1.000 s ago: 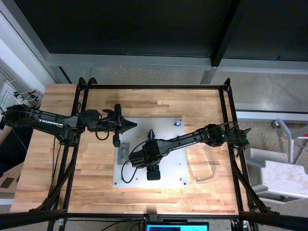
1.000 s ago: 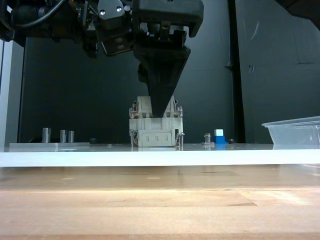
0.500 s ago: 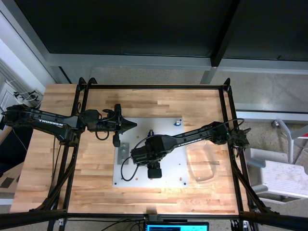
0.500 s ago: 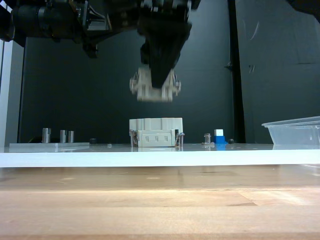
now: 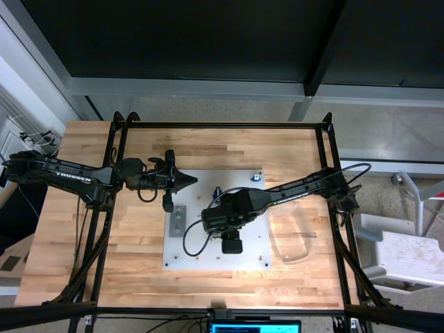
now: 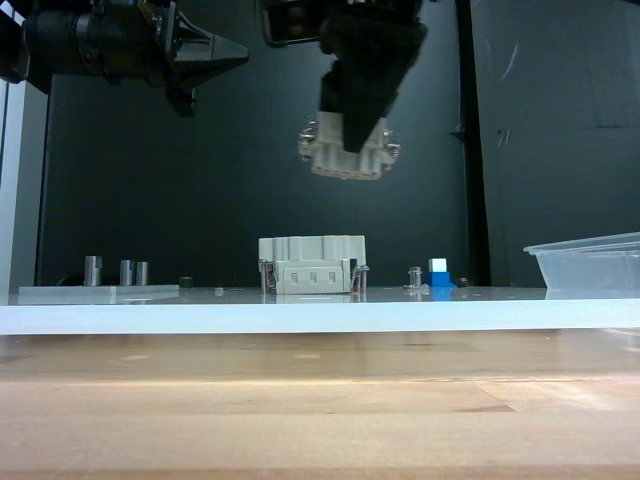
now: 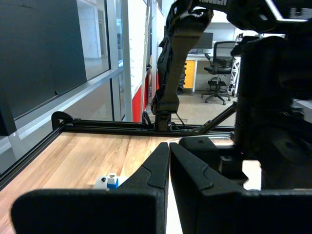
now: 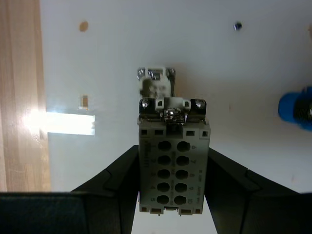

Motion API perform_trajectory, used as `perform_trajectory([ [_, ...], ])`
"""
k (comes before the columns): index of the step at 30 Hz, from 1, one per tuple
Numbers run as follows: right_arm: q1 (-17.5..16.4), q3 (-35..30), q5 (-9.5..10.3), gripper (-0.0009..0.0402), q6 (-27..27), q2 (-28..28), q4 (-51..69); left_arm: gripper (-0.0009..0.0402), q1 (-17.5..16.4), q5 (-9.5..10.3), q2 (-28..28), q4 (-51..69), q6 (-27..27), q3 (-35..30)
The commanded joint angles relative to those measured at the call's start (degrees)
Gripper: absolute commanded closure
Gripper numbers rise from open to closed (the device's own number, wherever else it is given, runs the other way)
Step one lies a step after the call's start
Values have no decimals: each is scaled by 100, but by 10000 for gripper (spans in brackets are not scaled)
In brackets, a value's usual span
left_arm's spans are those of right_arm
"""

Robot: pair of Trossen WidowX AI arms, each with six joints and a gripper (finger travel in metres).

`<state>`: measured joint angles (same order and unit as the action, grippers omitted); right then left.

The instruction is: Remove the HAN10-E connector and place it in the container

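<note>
1. High view: the right gripper (image 5: 229,233) hangs over the white board (image 5: 182,258). It has drifted from the board's middle toward the container (image 5: 304,230), which sits on the bench (image 5: 104,270) just off the board's right edge. The left gripper (image 5: 187,180) is parked by the board's far left corner and has not moved. The connector itself is hidden under the right wrist here.

2. Low view: the HAN10-E connector (image 6: 348,160) is pinched in the right gripper (image 6: 353,140), well above the base housing (image 6: 311,265) that carried it a second ago. Half a second ago it hung straight above that housing; now it sits higher and offset toward the container (image 6: 590,258). The removal looks done and the carry has begun. A small blue part (image 6: 438,274) stands on the board between housing and container, far below the carried height, so it should be no obstacle. The metal posts (image 6: 118,271) lie on the other side.

3. Left wrist view: the left gripper (image 7: 169,152) has its fingers pressed together on nothing (idle, by the look of it). The blue part (image 7: 112,181) shows beyond.

4. Right wrist view: the right gripper (image 8: 174,195) clamps the connector (image 8: 174,161) squarely by its long sides, numbered holes facing the camera. The vacated base housing (image 8: 156,86) stays on the board (image 8: 243,58), and the blue part (image 8: 296,108) stands apart from it. The carry over the container's rim and the release remain.
</note>
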<state>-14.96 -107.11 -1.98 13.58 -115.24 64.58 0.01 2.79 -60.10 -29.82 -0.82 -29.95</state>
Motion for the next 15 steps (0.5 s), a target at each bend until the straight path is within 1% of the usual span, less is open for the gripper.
perform_trajectory([
  [1,9,614,0,366,140,407,-275,393,0,0,0,-2,2,0],
  [5,11,1333,0,365,291,890,-553,393,0,-2,0,-2,2,0],
  [11,9,2216,-4,366,428,1530,-575,393,0,-2,0,-2,2,0],
  [15,7,2787,-7,365,702,1932,-605,393,0,-2,-2,-4,2,0],
])
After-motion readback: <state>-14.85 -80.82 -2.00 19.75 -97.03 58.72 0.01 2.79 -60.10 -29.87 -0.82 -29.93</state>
